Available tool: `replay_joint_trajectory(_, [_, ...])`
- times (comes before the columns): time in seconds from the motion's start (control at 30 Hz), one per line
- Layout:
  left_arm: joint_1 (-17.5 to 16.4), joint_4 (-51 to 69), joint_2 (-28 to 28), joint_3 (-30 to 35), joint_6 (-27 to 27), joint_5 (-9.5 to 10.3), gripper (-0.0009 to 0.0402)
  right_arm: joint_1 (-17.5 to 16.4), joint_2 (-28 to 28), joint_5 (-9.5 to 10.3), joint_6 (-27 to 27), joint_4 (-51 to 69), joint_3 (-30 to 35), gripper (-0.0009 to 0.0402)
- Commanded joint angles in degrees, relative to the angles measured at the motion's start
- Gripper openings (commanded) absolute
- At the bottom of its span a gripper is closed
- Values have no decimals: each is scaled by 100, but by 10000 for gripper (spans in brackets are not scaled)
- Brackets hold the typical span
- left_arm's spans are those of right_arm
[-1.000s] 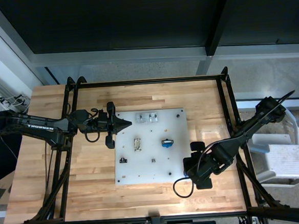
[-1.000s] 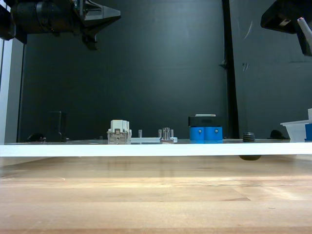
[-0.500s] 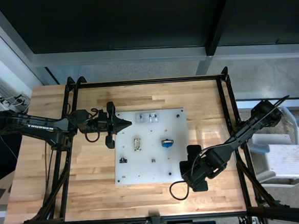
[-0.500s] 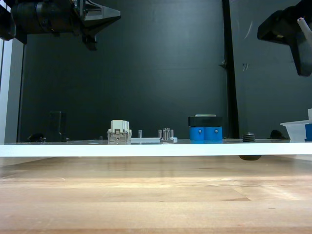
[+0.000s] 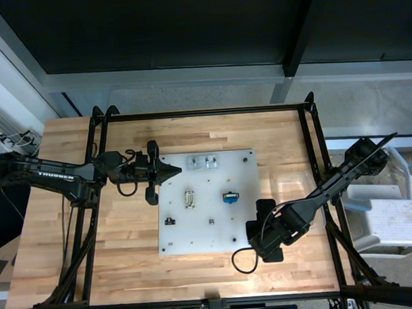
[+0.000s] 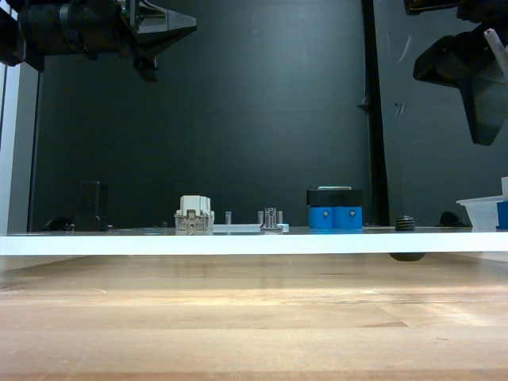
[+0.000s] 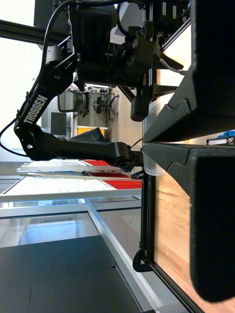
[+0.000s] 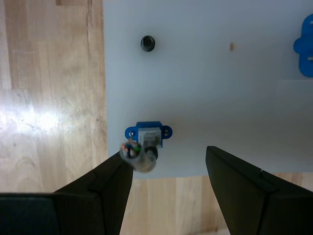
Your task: Remove the rj45 connector and place it in the container
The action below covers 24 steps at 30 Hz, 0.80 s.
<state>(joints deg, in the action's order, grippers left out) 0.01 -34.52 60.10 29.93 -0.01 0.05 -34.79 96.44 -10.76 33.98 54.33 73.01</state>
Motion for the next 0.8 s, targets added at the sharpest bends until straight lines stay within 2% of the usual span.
replay_joint_trajectory(0.03, [0,0,2,2,0,-2,1,7,68,33,2,-50,-2,205])
replay_joint_trajectory(0.8, [-2,0,0,2,0,-2,1,70,151,20,-55,-391,-295,204])
